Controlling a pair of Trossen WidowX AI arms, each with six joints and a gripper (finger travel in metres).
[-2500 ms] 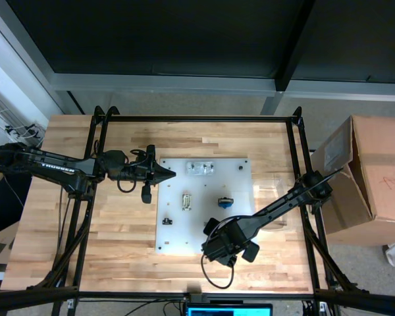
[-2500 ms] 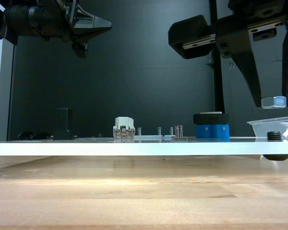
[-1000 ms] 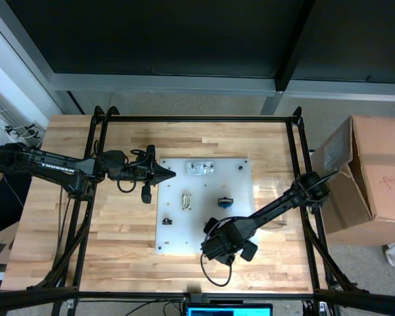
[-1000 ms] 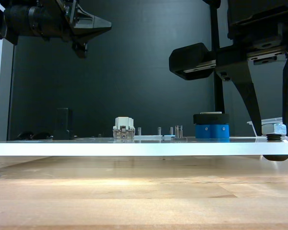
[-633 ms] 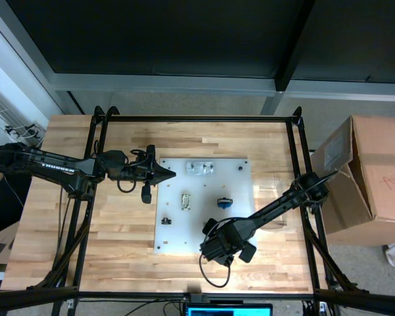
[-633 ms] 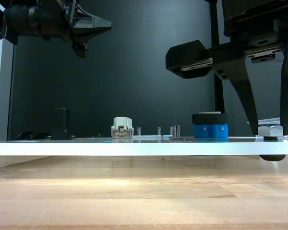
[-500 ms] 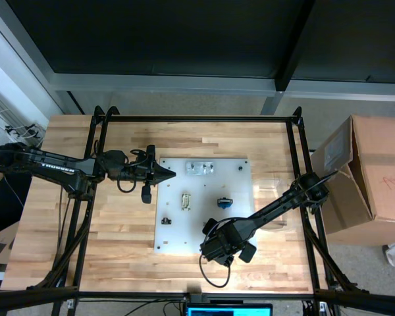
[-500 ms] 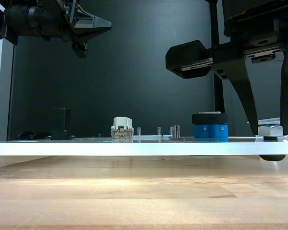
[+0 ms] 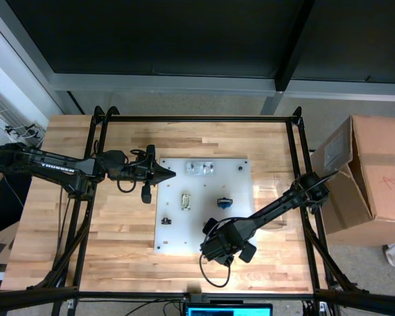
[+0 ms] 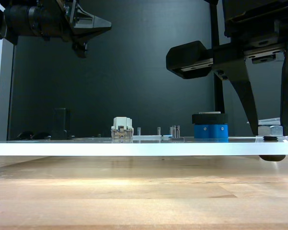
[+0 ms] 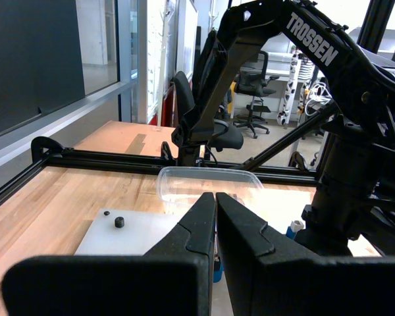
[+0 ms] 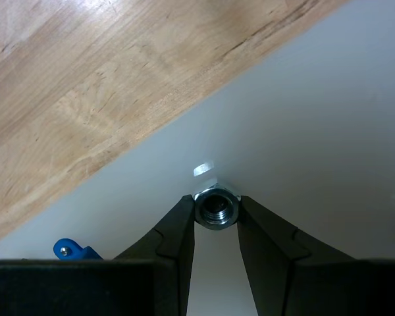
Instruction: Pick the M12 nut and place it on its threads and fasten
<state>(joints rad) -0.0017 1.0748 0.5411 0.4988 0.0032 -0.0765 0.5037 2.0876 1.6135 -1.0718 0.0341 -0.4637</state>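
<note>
The silver M12 nut [image 12: 216, 210] is pinched between the fingers of my right gripper [image 12: 216, 204], which is shut on it. In the low view the nut [image 10: 271, 130] rests on top of the black stud [image 10: 270, 139] at the white board's [image 10: 134, 147] near right edge, and only a thin black band shows below it. From above, the right gripper [image 9: 217, 245] hides both nut and stud. My left gripper [image 9: 171, 174] hovers high over the board's far left edge, shut and holding nothing; the low view shows the left gripper [image 10: 108, 22] well above the board.
A clear plastic tray [image 9: 273, 197] stands off the board's right side. On the board are a blue block [image 10: 210, 126], a white connector [image 10: 122, 129] and small posts. A cardboard box [image 9: 368, 178] stands beyond the table's right edge.
The right gripper came down with the nut from above the stud until the nut met the stud's top. In the last half second nothing visibly moves. The left arm stays still.
</note>
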